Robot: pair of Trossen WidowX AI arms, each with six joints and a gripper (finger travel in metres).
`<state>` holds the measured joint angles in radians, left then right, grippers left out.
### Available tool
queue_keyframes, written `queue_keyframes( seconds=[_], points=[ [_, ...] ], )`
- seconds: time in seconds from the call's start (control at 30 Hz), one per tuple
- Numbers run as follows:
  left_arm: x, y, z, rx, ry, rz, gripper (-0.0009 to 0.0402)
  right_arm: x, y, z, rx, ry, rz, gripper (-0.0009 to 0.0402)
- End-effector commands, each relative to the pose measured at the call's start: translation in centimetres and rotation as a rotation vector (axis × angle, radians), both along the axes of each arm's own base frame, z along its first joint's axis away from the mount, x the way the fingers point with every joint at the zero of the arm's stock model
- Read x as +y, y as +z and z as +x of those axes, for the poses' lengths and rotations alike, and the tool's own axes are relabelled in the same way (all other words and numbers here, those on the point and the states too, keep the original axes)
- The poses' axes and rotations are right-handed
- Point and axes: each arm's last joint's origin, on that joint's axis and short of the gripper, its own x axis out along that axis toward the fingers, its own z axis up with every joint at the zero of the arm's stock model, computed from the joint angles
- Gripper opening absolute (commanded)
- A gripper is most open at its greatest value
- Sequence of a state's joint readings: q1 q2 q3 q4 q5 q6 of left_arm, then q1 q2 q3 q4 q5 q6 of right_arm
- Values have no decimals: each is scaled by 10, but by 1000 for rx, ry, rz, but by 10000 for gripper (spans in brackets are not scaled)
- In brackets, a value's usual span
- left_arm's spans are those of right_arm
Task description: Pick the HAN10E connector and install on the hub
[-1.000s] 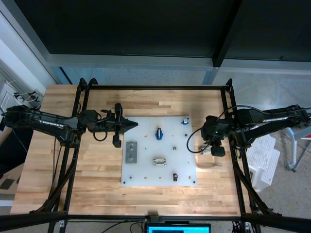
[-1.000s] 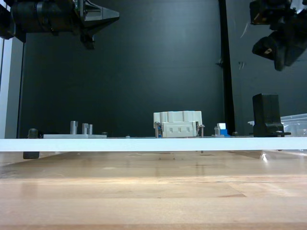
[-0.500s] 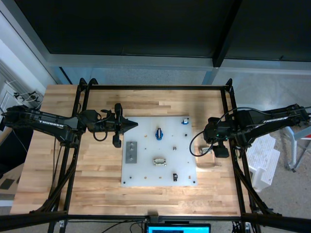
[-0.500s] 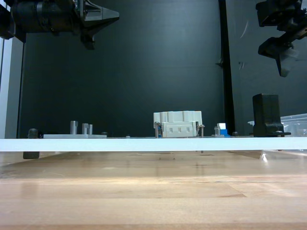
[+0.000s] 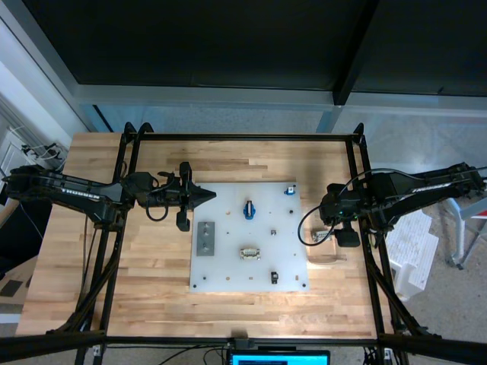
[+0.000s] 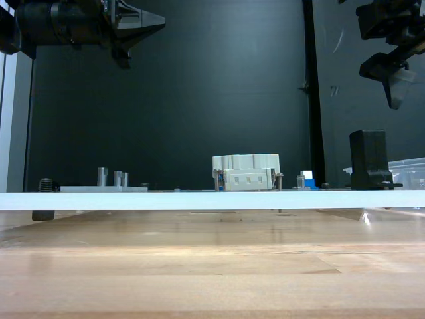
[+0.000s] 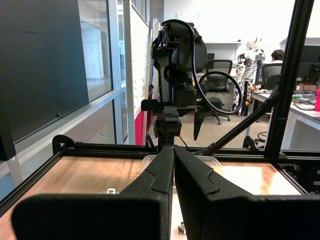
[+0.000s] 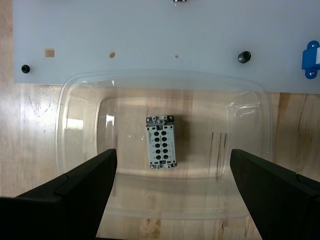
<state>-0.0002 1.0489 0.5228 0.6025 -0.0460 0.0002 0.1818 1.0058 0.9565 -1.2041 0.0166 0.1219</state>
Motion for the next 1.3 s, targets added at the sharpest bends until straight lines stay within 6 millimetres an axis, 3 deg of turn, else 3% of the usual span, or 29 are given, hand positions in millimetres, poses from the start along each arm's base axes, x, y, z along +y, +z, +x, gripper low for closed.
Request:
queue_keyframes(
  seconds=[0.03,0.7,0.93,1.3],
  points=[
    [0,0,0,0,0,0,0,0,-1,0,7,0,-3,318],
    [0,0,0,0,0,0,0,2,-8,4,64,8,-12,313],
    [0,0,0,0,0,0,0,5,-22,6,125,20,-22,261],
    [0,0,0,0,0,0,0,7,-29,12,148,24,-19,141]
  ],
)
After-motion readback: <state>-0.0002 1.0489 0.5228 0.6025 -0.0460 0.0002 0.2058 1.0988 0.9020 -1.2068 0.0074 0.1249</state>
